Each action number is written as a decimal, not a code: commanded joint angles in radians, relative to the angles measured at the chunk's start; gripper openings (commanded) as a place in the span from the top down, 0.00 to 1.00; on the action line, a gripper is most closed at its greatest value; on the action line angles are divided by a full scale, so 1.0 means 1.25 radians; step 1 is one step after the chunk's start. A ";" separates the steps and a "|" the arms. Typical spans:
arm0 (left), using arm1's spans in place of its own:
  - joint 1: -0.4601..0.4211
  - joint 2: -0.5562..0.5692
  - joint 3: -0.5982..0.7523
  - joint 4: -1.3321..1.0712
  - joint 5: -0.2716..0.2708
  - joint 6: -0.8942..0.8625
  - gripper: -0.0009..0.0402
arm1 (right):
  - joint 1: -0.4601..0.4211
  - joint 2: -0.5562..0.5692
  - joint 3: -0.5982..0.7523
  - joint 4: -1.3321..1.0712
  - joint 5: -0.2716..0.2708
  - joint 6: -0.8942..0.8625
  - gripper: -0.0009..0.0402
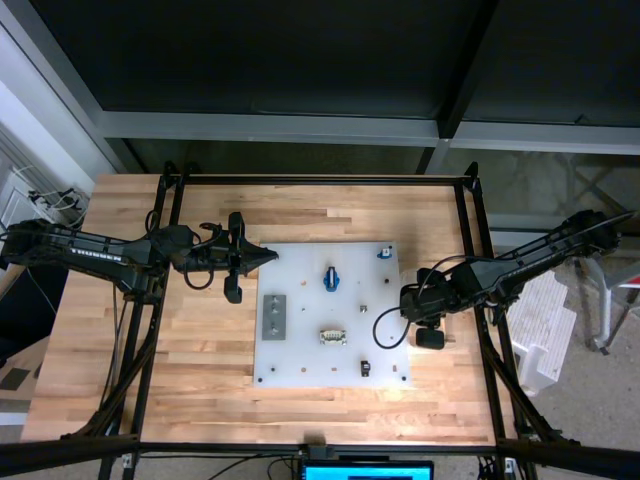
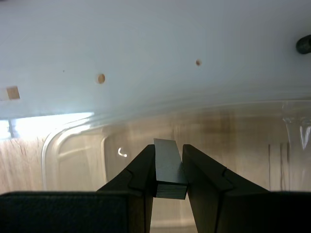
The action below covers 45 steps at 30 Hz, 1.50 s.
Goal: Pick the 16mm bar and install on taskboard
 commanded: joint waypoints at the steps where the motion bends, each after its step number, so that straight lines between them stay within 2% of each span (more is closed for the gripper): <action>1: 0.000 0.000 0.000 0.000 0.000 0.000 0.98 | 0.004 0.009 0.006 -0.001 0.001 -0.001 0.96; 16: 0.000 0.000 0.000 0.000 0.000 0.000 0.98 | 0.014 0.023 0.011 -0.021 0.003 -0.002 0.95; 22: 0.000 0.000 0.000 0.000 0.000 0.000 0.98 | 0.017 0.005 0.010 -0.068 0.021 -0.001 0.90; 28: 0.000 0.000 0.000 0.000 0.000 0.000 0.98 | 0.019 0.002 0.010 -0.081 0.021 -0.001 0.85; 39: 0.000 0.000 0.000 0.000 0.000 0.000 0.98 | 0.020 -0.004 0.010 -0.088 0.021 -0.002 0.83; 45: 0.000 0.000 0.000 0.000 0.000 0.000 0.98 | 0.020 -0.008 0.010 -0.098 0.021 -0.001 0.68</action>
